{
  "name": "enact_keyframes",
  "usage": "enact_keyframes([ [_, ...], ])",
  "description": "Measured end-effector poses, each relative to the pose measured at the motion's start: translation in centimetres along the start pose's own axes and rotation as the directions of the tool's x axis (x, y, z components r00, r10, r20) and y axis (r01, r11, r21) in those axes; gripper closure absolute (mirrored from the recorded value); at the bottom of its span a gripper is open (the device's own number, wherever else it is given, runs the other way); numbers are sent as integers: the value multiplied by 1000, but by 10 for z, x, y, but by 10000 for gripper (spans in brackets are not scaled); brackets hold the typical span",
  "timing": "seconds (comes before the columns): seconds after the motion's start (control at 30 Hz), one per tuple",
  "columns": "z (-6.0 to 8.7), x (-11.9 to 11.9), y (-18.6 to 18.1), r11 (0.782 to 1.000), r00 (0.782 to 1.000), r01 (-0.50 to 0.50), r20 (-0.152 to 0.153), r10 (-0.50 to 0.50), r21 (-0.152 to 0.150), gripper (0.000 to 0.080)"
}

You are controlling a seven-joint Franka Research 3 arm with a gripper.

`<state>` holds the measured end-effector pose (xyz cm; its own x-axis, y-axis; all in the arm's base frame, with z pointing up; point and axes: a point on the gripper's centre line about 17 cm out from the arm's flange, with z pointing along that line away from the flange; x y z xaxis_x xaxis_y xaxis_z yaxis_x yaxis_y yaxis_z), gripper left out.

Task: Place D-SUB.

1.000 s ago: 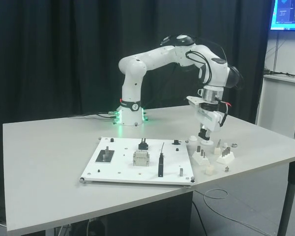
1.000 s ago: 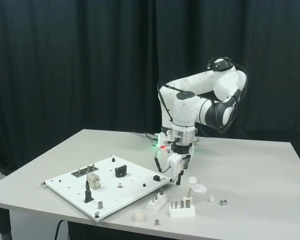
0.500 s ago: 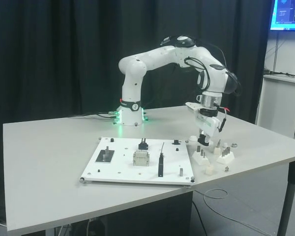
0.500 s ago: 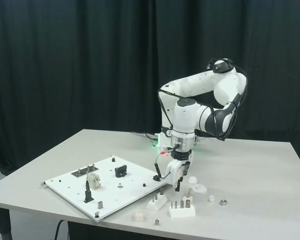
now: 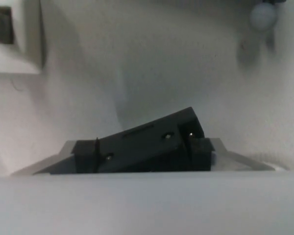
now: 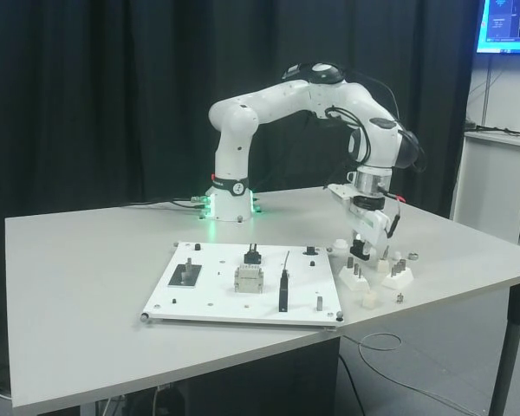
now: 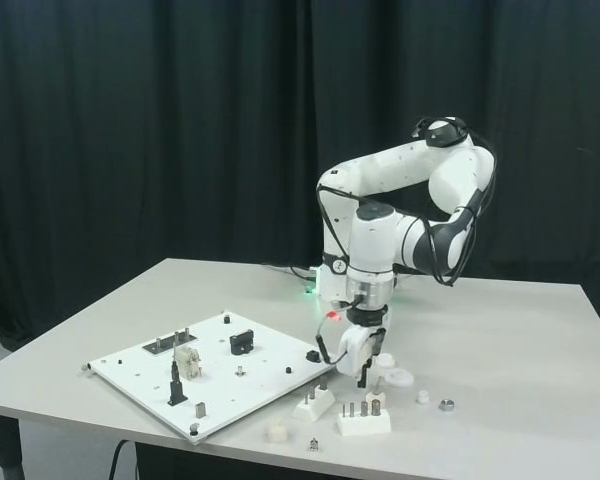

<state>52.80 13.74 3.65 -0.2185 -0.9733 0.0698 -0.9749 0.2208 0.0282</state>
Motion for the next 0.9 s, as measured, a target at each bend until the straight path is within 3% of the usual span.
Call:
enact_keyframes([
  [0.73,4,-3,7,1000,1000,29,-3,-29,8,416],
  [0.77,4,-3,7,1000,1000,29,-3,-29,8,192],
  [0.9,4,-1,7,1000,1000,23,-5,-23,10,192],
])
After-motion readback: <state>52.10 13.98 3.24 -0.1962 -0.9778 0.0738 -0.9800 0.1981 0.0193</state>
